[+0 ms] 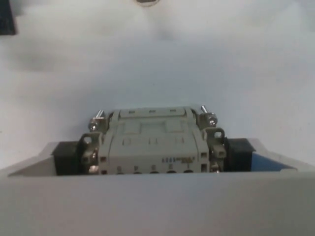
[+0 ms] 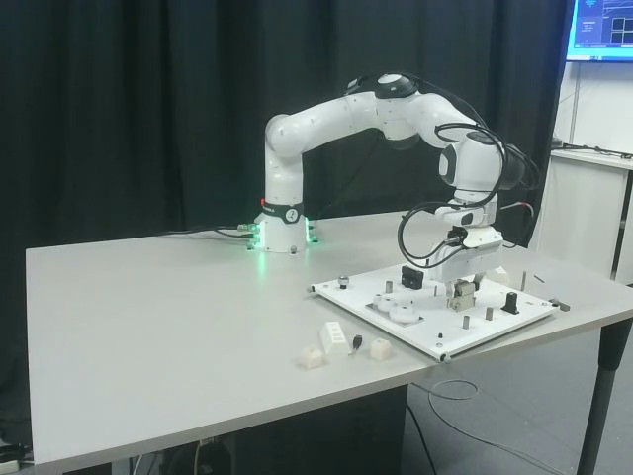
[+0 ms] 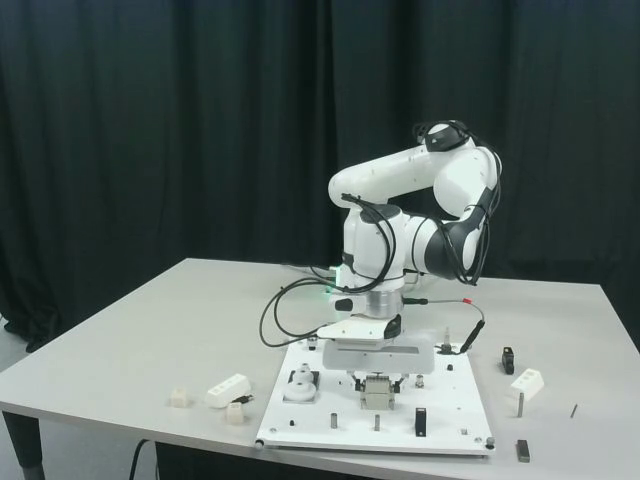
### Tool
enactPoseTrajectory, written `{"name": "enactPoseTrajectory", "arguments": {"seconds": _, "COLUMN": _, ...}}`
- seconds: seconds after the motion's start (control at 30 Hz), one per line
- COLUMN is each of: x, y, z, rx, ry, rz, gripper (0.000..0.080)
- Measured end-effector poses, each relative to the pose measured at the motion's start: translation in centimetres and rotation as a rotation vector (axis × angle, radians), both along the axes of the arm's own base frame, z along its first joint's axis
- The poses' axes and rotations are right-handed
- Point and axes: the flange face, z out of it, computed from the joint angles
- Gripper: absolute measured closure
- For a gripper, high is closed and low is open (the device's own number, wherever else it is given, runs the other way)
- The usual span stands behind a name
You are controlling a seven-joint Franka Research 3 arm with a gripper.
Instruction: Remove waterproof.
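Note:
A grey waterproof connector with screws at its corners sits between my black finger pads, one on each side of it. My gripper is shut on it. In the first room view the gripper hangs low over the white board, with the connector at its tips. The second room view shows the same connector under the gripper, near the middle of the board. I cannot tell whether the connector touches the board.
On the board stand a white round part, a black block, a black piece and several small pegs. Small white blocks lie on the grey table beside the board, and another white block lies at its other side.

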Motion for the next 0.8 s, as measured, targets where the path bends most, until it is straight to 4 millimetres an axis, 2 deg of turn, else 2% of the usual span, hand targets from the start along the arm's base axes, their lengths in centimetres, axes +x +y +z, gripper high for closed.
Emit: {"name": "enactPoseTrajectory", "arguments": {"seconds": 0.8, "x": 0.01, "y": -0.05, "z": 0.64, "rx": 0.003, "ry": 0.003, "rz": 0.002, "gripper": 0.0183}}
